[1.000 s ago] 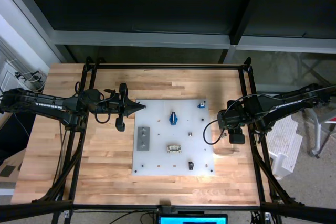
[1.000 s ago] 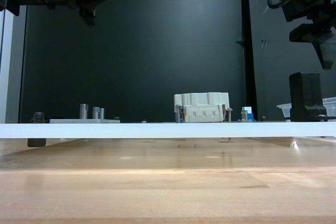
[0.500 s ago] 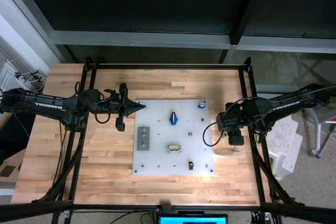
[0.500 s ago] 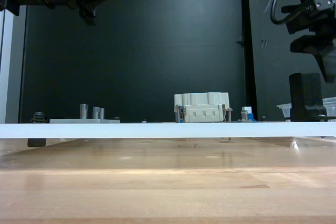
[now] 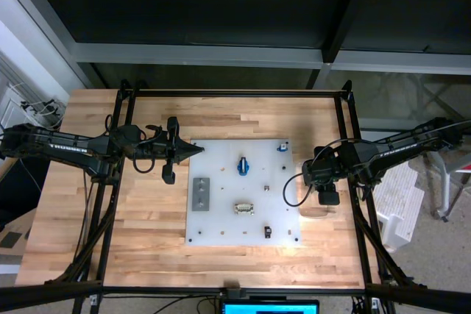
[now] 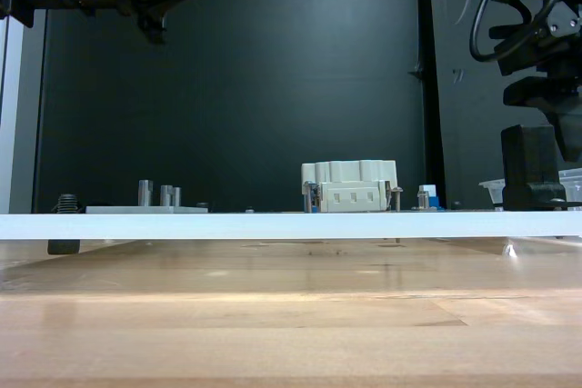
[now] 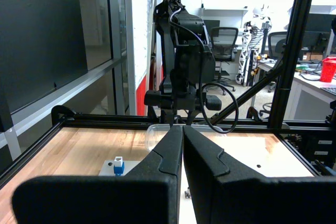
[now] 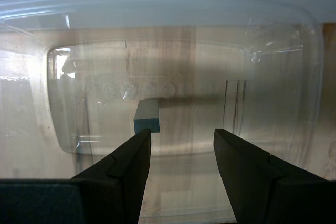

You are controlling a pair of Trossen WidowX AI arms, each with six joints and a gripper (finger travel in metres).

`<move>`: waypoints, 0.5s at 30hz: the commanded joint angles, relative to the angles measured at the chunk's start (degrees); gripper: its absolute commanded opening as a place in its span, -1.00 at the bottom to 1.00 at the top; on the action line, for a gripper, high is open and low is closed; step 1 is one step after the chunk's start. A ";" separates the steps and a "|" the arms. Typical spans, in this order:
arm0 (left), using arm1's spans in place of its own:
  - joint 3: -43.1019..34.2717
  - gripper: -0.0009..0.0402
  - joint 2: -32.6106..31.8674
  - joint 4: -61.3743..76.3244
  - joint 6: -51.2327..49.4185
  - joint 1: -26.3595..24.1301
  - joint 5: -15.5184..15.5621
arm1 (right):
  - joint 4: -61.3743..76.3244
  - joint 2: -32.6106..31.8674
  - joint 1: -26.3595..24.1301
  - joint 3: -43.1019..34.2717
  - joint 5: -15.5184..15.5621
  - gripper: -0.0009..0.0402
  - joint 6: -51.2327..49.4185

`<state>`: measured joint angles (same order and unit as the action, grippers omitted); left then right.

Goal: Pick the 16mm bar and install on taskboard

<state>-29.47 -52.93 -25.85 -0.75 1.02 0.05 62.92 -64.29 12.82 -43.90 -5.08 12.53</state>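
Pickup pending: 16mm bar [image 8: 147, 115] lies free in clear tray [image 8: 294, 77], just right of taskboard [image 5: 221, 226], not yet seated. R gripper [image 8: 181, 136] hangs over it, fingers apart, prob. lined up to grab. L gripper [image 7: 182, 132] sits high by board's far-left corner, fingers together, empty.

Left arm [image 5: 66, 143]: stretched level from the left edge, held high, wrist straight.
Left gripper [image 5: 197, 150]: points inward toward the right — fingers [image 7: 163, 156] pressed together.
Right arm [image 5: 397, 143]: reaches in from the right edge, wrist turned down.
Right gripper [image 5: 329, 198]: points straight down, set low — fingers [image 8: 131, 166] spread apart.
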 commanded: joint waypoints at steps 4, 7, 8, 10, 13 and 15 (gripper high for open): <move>-0.02 -0.96 -0.02 -0.02 0.00 0.00 -0.02 | -1.09 -0.02 0.09 0.87 0.02 -0.15 0.04; -0.02 -0.96 -0.02 -0.02 0.00 0.00 -0.02 | -1.20 -0.02 0.09 1.05 0.07 -0.15 0.04; -0.02 -0.96 -0.02 -0.02 0.00 0.02 -0.02 | -1.22 -0.02 0.11 1.05 0.04 -0.15 0.04; -0.02 -0.96 -0.02 -0.02 0.00 0.00 -0.02 | -1.42 -0.02 0.13 1.07 0.07 -0.15 0.04; -0.02 -0.96 -0.02 -0.02 0.00 0.02 -0.02 | -1.68 -0.63 0.20 1.14 0.07 -0.15 0.11; -0.02 -0.96 -0.02 -0.02 0.00 0.00 -0.02 | -1.79 -1.20 0.20 1.16 0.11 -0.15 0.11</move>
<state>-29.47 -52.93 -25.85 -0.75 1.02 0.03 61.21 -65.10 13.02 -42.74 -4.97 12.56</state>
